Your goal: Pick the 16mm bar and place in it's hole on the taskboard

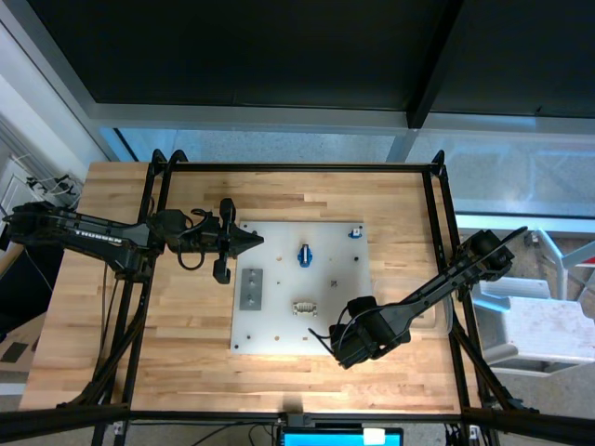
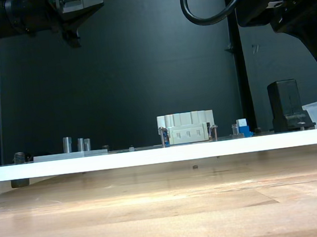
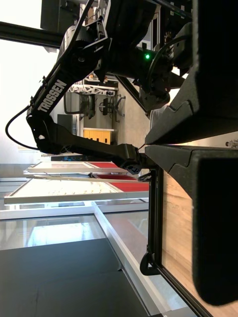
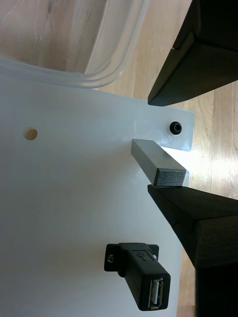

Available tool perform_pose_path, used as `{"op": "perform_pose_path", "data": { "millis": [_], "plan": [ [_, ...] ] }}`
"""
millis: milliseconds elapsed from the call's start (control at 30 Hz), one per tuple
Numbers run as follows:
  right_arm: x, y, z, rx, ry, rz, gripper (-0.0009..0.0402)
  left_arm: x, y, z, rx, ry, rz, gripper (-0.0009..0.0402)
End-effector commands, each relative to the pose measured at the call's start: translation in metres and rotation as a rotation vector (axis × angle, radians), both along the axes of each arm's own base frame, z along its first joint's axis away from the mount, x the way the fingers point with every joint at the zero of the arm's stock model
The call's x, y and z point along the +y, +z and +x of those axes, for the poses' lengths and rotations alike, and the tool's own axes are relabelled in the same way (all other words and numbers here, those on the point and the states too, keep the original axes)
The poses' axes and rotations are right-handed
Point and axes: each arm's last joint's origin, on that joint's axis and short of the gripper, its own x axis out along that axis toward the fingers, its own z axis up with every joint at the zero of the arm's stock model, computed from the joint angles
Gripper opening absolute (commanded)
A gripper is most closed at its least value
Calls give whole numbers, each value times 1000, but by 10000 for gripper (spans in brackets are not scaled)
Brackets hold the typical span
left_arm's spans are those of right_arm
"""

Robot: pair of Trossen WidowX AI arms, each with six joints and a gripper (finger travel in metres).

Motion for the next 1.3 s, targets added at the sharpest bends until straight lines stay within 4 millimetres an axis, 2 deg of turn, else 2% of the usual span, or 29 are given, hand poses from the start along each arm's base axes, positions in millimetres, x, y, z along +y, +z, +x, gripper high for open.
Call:
{"op": "perform_pose_path", "data": {
  "millis": [33,167,500,800,1300],
  "plan": [
    [0,0,0,0,-2,3,220,0,0,0,0,0,0,0],
    [1,0,0,11,-3,17,203,0,0,0,-1,0,0,0],
    [0,0,0,11,-1,13,75,0,0,0,-1,0,0,0],
    [0,-1,-1,10,0,14,-2,0,0,0,0,0,0,0],
    [1,-1,1,-9,-39,25,0,0,0,0,0,0,0,0]
  ]
}}
